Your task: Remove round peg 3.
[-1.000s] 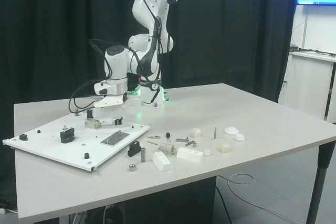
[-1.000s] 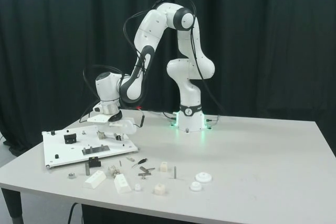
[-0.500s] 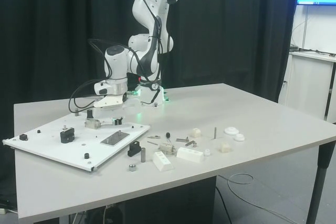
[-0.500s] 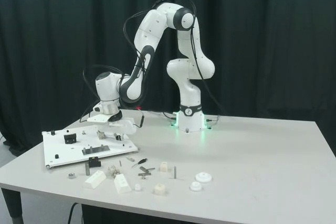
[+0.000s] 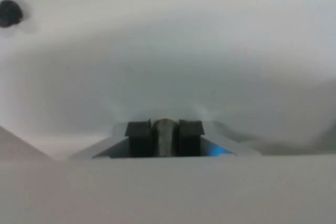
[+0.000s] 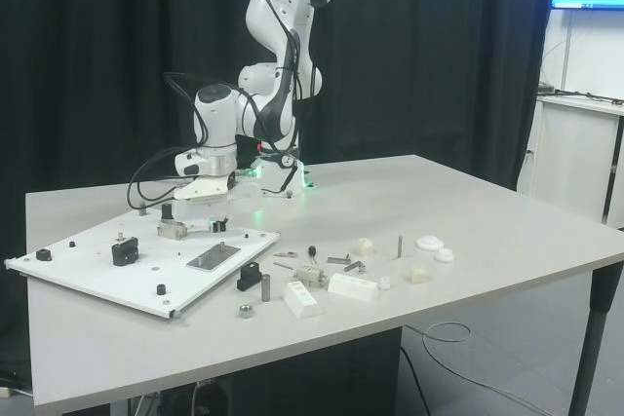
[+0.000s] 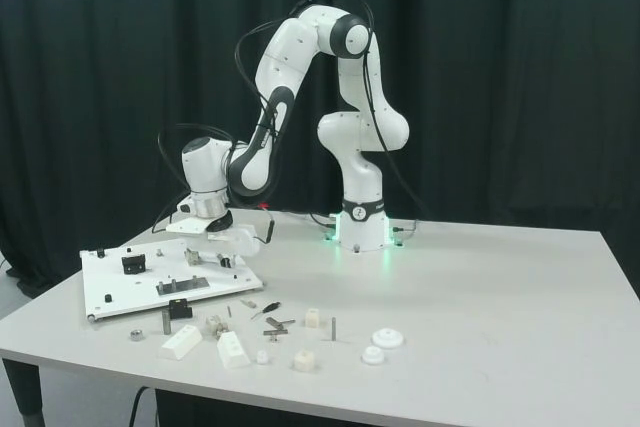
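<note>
Round peg upright between clamped fingers

The board lies on the table, loose parts scattered just beside it.

Arm glossy white plastic; board smooth white; table matt grey; backdrop black cloth.

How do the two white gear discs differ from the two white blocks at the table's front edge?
The gear discs are round and flat; the blocks are long and boxy. The discs lie farther from the white board; the blocks lie just off its corner. Both pairs are white and loose on the grey table.
</note>
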Action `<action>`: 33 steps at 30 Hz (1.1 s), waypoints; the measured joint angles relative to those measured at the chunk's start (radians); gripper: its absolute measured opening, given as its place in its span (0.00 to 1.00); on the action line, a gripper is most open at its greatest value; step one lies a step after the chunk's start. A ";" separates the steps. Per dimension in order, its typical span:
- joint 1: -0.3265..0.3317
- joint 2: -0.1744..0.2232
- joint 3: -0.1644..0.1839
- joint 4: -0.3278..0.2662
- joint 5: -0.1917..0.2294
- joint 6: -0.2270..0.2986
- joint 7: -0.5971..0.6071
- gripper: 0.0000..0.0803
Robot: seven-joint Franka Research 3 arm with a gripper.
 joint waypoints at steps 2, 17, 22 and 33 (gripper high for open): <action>0.000 0.000 0.000 0.000 -0.002 0.000 0.000 0.14; 0.004 0.001 -0.001 0.001 -0.024 -0.002 0.017 0.14; 0.005 0.001 -0.001 0.002 -0.024 -0.002 0.035 0.14; 0.008 0.001 -0.002 0.003 -0.024 -0.002 0.053 0.14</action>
